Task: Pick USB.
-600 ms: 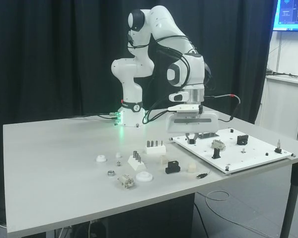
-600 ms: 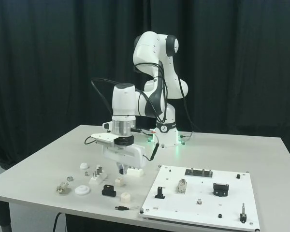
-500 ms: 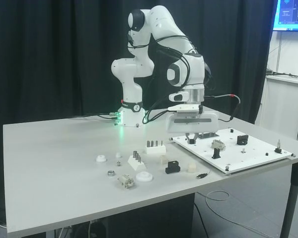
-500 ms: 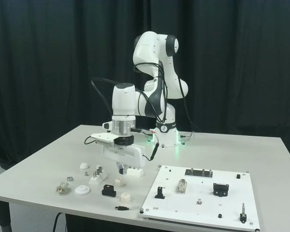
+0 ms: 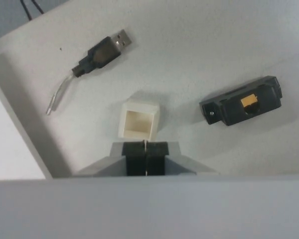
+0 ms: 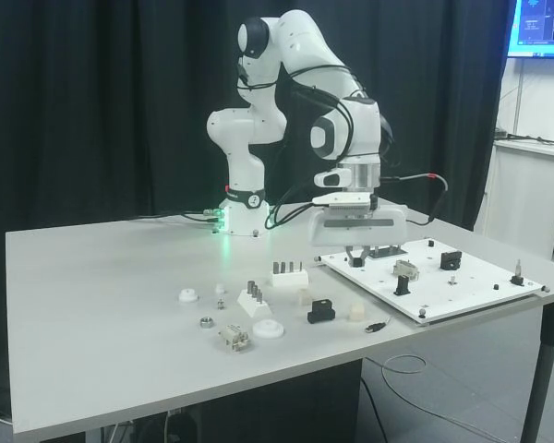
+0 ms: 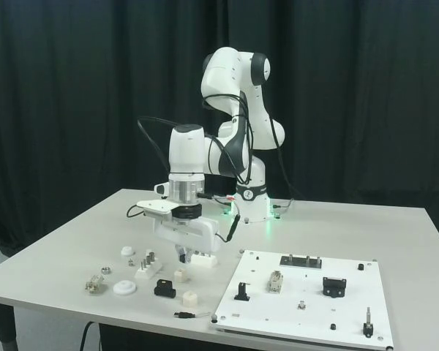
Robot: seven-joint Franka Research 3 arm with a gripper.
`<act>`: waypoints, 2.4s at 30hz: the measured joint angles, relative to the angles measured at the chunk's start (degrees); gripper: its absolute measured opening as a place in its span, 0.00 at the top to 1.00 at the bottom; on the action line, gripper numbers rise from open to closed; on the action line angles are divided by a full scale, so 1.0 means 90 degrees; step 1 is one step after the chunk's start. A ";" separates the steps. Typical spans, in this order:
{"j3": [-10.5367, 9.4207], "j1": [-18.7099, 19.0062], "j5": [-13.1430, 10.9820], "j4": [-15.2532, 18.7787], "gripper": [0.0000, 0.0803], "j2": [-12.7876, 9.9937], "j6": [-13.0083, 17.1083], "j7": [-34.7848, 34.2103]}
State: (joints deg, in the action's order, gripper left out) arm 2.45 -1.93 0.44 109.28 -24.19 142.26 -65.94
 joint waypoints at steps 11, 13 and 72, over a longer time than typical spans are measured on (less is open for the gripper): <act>0.0012 0.0000 0.0005 -0.0088 1.00 0.0002 -0.0026 0.0000; 0.0015 0.0000 0.0016 -0.0107 1.00 0.0002 -0.0032 0.0000; 0.0031 0.0000 0.0281 -0.0431 0.00 0.0002 -0.0356 0.0000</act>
State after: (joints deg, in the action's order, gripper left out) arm 2.73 -1.93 2.97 105.40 -24.17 139.06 -65.95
